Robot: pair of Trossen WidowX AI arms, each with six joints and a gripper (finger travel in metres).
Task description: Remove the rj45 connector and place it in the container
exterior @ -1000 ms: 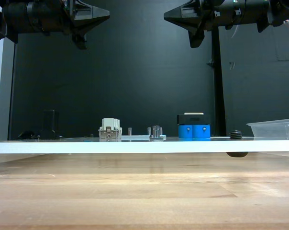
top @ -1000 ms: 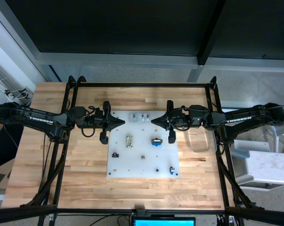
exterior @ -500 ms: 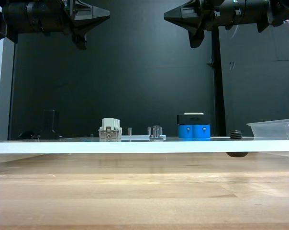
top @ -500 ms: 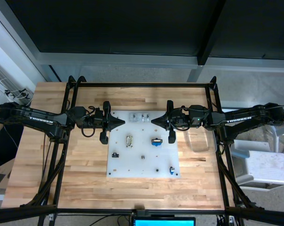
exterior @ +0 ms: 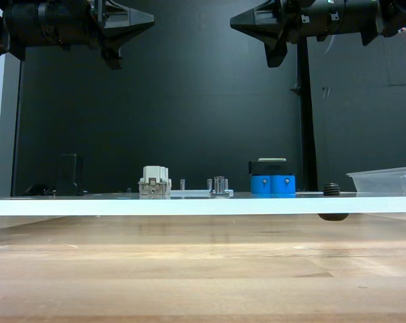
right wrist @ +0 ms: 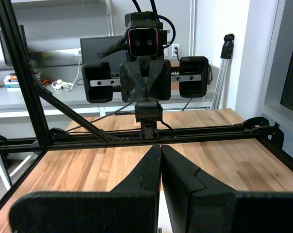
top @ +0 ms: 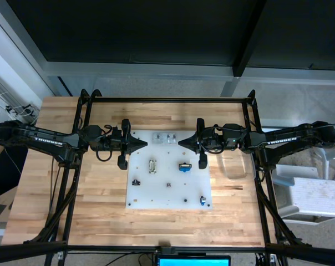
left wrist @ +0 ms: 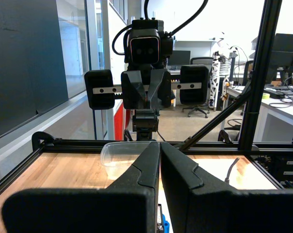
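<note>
Nothing is done yet. The left gripper [top: 146, 143], clenched and empty, hangs over the white board [top: 167, 194] at its 10 o'clock edge. Which fitting there is the rj45 connector I cannot tell. The right gripper [top: 179, 142], clenched too, hangs at 1 o'clock. The container [top: 234, 166] lies on the desk [top: 101, 221] at 3 o'clock. Only the low view shows both grippers high up.

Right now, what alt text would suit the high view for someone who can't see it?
The robot's left hand and right hand, both shut and empty, reach in from opposite sides and point at each other above the far end of a white board on a wooden table. A see-through container sits right of the board.
</note>
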